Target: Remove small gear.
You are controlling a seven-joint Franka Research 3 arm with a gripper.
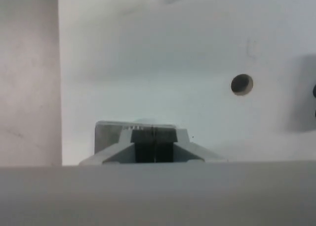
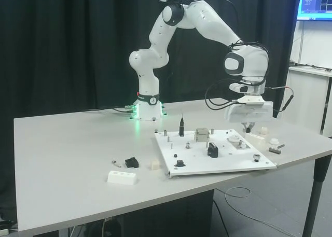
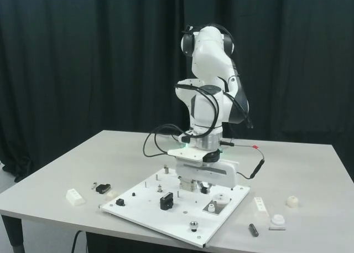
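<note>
Fingers (image 1: pixel 154 146) closed together, holding nothing, low over the white board (image 2: pixel 218 156). Small gear (image 3: pixel 222 198), apparently the white toothed wheel on its grey mount, sits just beside them. Risk: descending shut, striking the gear instead of straddling it.

The small gear (image 2: pixel 235 138) is a white, round, low disc lying flat on a grey mount (image 2: pixel 239 145), seated rather than loose. In the first room view it sits at about 3 o'clock on the white board (image 2: pixel 207 163), near that edge.
</note>
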